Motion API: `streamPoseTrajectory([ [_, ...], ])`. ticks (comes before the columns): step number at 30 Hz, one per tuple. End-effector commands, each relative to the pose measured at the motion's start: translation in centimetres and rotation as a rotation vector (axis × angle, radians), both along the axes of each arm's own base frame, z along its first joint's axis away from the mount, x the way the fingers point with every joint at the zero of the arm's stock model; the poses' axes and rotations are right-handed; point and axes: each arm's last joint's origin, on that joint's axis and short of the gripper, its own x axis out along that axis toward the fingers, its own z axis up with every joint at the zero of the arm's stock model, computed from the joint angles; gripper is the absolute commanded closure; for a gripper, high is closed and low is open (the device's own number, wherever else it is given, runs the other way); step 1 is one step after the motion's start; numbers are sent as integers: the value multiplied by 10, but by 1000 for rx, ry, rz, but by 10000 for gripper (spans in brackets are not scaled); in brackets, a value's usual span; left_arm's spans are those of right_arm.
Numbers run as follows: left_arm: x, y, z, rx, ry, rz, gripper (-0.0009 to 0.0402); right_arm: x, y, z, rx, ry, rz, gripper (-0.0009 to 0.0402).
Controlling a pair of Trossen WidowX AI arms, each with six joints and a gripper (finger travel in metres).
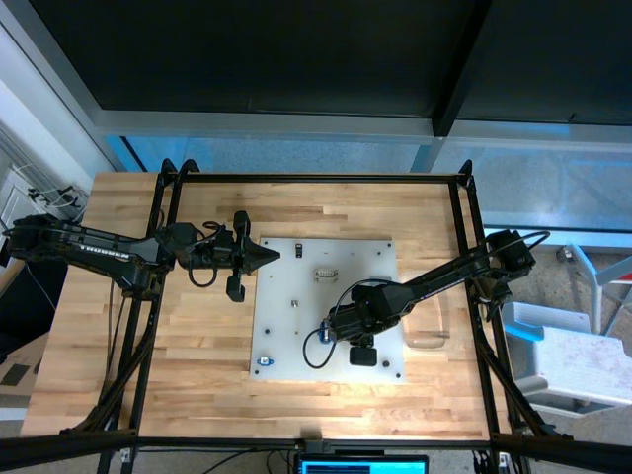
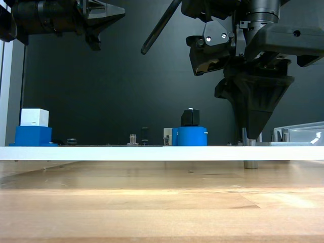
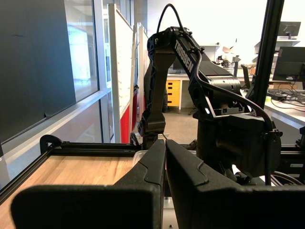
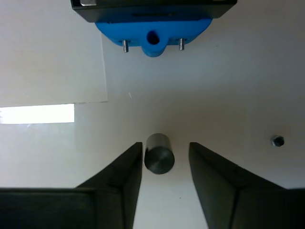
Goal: Pick the 16mm cylinder and place it in the taskboard
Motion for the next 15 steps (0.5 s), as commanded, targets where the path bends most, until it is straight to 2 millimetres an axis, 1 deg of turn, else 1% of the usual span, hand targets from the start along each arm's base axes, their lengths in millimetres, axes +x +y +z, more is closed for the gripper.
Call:
streamPoseTrajectory([
  [1, 0, 0, 0, 0, -1, 0, 393, 0, 1, 0, 2, -3, 2, 217],
  [8, 0, 0, 0, 0, 0, 0, 393, 0, 1, 1, 3, -5, 3, 163],
  [12, 0, 0, 0, 0, -1, 0, 393, 1, 2, 2, 4, -8, 4, 150],
  [15, 0, 0, 0, 0, -1, 0, 393, 0, 3, 2, 4, -8, 6, 148],
])
